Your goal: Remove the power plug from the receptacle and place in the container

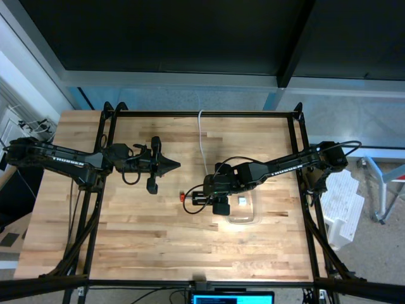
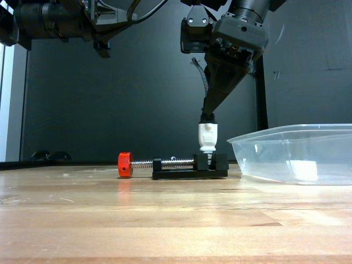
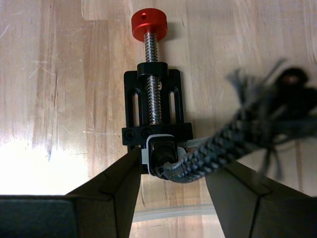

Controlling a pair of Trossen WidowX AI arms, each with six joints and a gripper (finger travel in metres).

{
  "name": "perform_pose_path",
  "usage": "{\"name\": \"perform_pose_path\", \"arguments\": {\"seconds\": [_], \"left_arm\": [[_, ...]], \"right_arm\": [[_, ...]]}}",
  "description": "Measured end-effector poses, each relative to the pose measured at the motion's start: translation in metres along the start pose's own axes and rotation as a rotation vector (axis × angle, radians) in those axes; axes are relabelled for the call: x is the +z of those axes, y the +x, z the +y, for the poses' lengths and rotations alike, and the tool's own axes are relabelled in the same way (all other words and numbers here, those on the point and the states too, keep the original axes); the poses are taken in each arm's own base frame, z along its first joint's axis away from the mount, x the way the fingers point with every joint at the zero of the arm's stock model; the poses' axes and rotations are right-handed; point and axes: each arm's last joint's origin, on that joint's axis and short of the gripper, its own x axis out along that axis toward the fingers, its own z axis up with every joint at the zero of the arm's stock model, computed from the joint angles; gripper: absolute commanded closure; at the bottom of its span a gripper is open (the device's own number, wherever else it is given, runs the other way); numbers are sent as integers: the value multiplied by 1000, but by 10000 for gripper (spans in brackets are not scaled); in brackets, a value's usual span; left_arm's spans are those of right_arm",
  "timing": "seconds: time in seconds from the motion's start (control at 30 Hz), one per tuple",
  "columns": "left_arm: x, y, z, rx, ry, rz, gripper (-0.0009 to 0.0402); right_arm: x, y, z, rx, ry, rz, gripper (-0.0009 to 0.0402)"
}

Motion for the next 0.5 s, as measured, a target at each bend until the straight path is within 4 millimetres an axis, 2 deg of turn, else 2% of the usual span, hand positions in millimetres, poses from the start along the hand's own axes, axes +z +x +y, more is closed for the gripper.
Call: {"name": "perform_pose_path", "arguments": {"seconds": [0.17,0.5], "left_arm": [[0,0,0,0,0,0,393],[0,0,0,0,0,0,393]], "right_arm": [[0,0,0,1,-1,0,279],[0,0,1,4,-2,0,380]]}}
